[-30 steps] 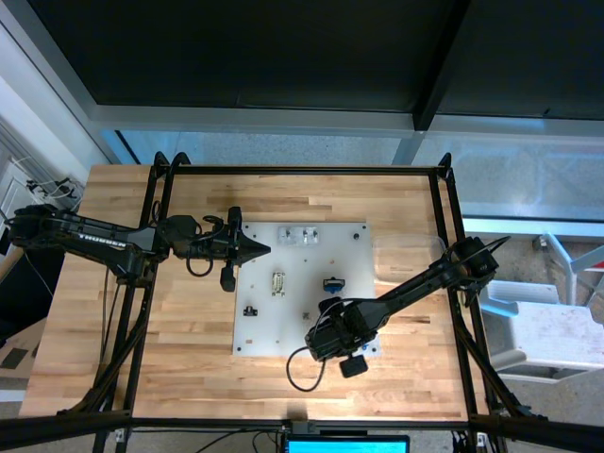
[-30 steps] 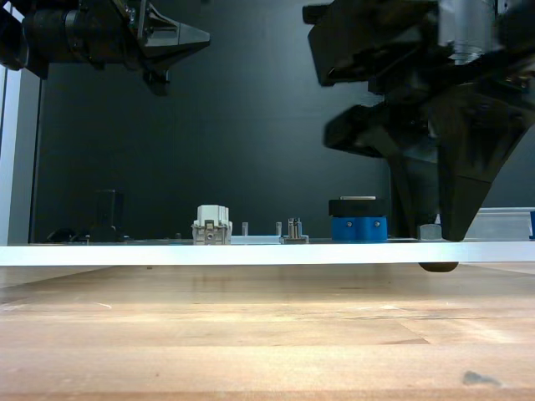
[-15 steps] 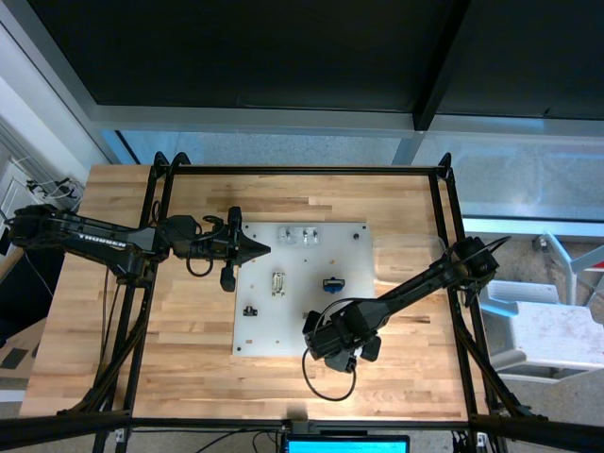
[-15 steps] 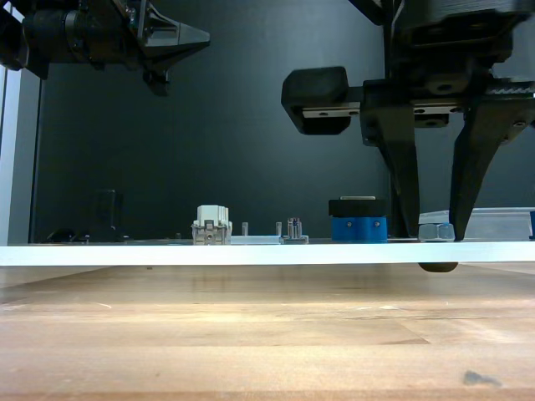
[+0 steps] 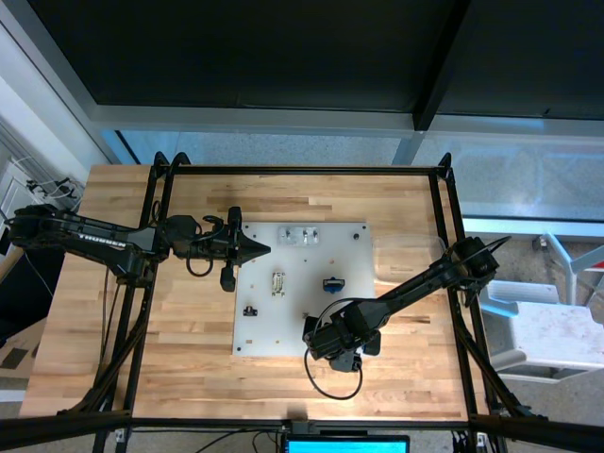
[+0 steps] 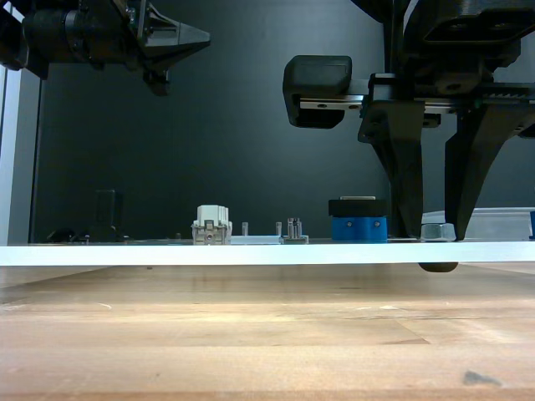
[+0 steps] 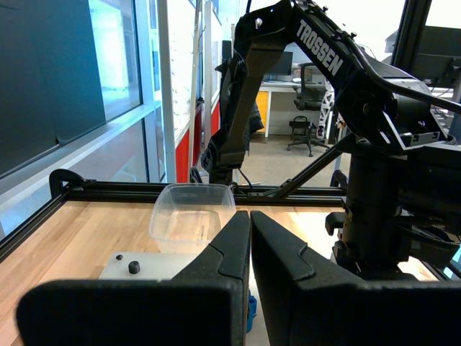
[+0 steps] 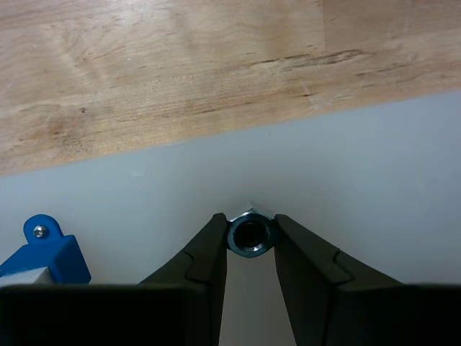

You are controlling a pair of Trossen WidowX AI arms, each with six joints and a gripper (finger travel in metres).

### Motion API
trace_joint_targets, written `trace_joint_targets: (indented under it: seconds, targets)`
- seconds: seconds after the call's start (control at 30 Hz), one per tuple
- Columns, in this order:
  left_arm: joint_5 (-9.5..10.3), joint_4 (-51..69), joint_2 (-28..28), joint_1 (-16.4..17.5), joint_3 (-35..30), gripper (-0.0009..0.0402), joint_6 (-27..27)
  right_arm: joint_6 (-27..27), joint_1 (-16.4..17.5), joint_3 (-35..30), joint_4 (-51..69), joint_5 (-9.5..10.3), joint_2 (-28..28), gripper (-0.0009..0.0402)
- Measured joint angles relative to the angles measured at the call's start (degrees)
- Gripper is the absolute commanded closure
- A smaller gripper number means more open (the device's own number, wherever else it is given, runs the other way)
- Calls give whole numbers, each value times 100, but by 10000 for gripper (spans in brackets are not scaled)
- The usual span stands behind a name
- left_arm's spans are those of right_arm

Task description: Unfasten the M12 fastener and place in the container

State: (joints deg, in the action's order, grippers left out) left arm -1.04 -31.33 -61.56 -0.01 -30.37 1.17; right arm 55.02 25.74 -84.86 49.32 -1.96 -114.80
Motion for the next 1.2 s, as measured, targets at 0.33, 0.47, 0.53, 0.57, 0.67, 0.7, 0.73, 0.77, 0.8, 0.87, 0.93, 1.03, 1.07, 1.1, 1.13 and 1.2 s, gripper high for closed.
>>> trace_joint_targets:
  seconds: [0.33,0.47,0.53,0.57,0.67,0.7,0.73,0.77,0.8,0.87,0.93,1.03,1.07,1.1,1.13,1.2]
  targets:
    - [0,0,-2,0,0,393,2,-15,13,-7,-28,-22,22,199]
    - [0,0,-2,0,0,393,0,-57,15,-61,245,-13,46,188]
    - [0,0,0,0,2,393,0,-98,24,-72,269,0,122,188]
    - [0,0,-2,0,2,393,2,-208,28,-74,289,0,184,190]
    - [0,-2,-2,0,0,393,2,-1152,39,-79,302,4,382,202]
    - [0,0,-2,0,0,393,2,-1604,39,-79,308,11,439,209]
    - [0,0,-2,0,0,393,2,-2090,39,-79,328,31,492,218]
    - [2,0,0,0,0,393,2,-2597,39,-79,363,85,549,228]
    - [2,0,0,0,2,393,2,-3038,37,-79,409,166,608,240]
    - [0,0,-2,0,0,393,2,-3928,28,-79,470,317,734,268]
    - [0,0,0,0,0,393,2,-4828,28,-76,481,367,835,298]
    - [0,0,-2,0,0,393,2,-5775,26,-35,487,374,911,349]
    - [0,0,0,0,0,393,2,-5974,24,-11,481,372,927,369]
    - [2,0,-2,0,0,393,0,-6159,20,2,459,374,935,388]
    - [0,0,-2,0,0,393,0,-6345,17,7,422,372,940,399]
    - [0,0,0,0,0,393,0,-6649,17,42,326,385,942,387]
